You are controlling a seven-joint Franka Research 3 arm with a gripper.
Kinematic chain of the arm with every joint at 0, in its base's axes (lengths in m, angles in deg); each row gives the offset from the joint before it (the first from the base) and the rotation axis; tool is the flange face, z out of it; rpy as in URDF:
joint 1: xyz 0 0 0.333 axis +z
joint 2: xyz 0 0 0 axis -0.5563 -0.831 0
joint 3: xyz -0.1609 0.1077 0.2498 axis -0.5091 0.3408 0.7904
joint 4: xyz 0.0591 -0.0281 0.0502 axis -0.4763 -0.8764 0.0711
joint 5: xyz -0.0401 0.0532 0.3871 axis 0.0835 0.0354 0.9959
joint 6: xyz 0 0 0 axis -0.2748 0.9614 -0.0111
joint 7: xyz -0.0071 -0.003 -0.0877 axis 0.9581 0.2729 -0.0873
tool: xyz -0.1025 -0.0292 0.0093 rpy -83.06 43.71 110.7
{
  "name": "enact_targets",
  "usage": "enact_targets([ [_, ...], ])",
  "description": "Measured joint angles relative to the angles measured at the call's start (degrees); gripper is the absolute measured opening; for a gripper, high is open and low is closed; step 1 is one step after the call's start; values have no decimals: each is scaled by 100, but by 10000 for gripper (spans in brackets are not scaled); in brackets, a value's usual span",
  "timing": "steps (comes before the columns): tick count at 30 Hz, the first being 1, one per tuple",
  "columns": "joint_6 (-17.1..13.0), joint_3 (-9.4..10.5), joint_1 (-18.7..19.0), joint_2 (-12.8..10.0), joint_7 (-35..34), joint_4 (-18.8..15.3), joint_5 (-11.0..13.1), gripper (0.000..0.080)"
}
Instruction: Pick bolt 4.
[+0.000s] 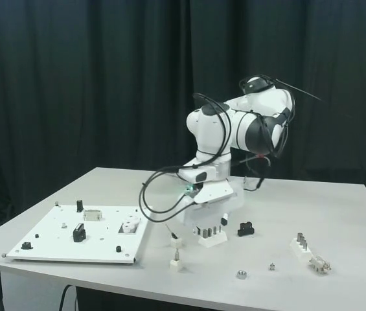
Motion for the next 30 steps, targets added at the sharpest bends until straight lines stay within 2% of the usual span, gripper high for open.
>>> enact_targets([
  [6, -124, 198, 73, 0, -332, 0, 155, 800],
  [11, -349, 402, 126, -2, -464, -1, 242, 800],
  [20, -935, 807, 222, -12, -564, -28, 248, 800],
  [30, -1427, 1132, 274, -45, -636, -89, 237, 800],
])
